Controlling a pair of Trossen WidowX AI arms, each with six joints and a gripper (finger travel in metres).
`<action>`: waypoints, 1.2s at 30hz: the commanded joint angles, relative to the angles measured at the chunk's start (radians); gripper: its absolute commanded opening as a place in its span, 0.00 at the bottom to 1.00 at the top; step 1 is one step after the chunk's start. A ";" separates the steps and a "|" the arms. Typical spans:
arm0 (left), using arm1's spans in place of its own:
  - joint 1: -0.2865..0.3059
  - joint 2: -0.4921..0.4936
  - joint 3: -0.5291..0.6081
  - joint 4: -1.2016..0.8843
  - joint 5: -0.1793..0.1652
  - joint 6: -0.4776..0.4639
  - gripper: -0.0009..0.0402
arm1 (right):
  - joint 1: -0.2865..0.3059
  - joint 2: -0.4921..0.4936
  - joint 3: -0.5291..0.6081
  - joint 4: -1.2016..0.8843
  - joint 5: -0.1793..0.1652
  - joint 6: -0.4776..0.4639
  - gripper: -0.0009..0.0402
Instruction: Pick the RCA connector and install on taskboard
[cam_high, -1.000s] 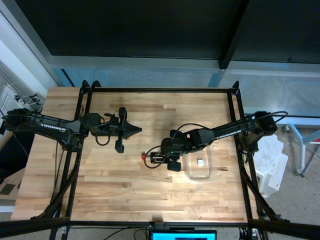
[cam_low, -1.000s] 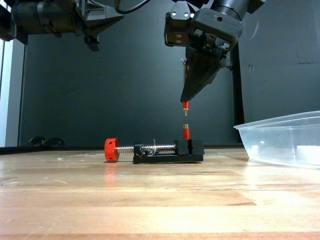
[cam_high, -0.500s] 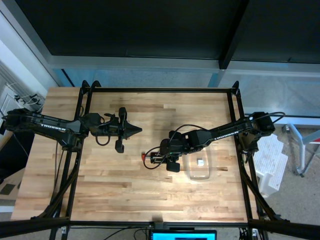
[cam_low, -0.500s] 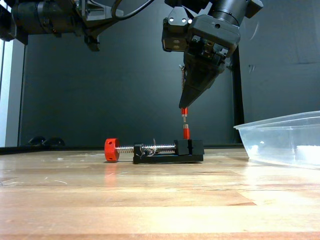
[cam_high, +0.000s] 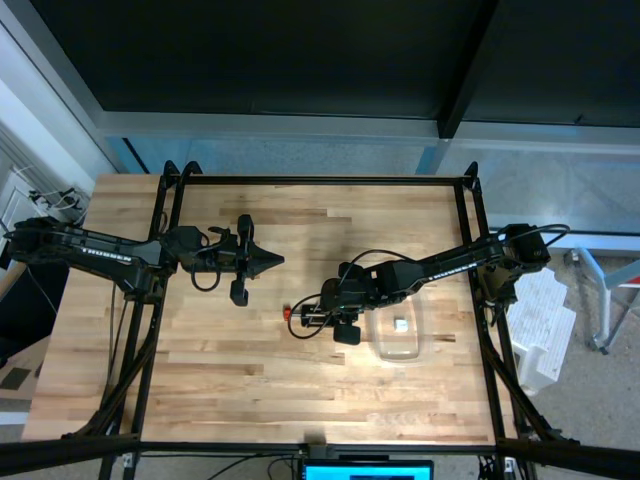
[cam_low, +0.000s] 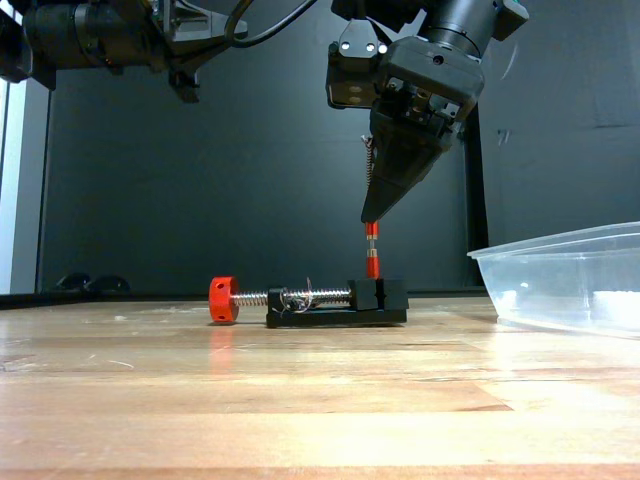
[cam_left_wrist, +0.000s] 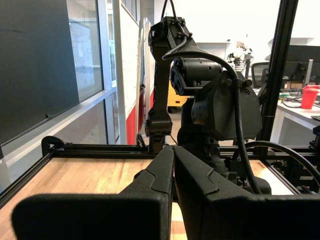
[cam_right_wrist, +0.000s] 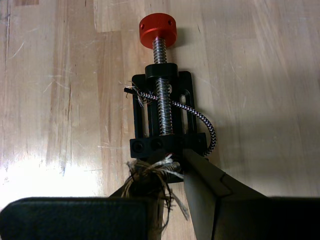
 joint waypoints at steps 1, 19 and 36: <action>0.000 0.000 0.000 0.000 0.000 0.000 0.02 | 0.000 0.000 -0.002 0.003 0.001 0.000 0.02; 0.000 0.000 0.000 0.000 0.000 0.000 0.02 | 0.000 0.001 -0.055 0.070 0.000 0.008 0.02; 0.000 0.000 0.000 0.000 0.000 0.000 0.02 | 0.000 0.032 -0.063 0.091 0.000 0.009 0.02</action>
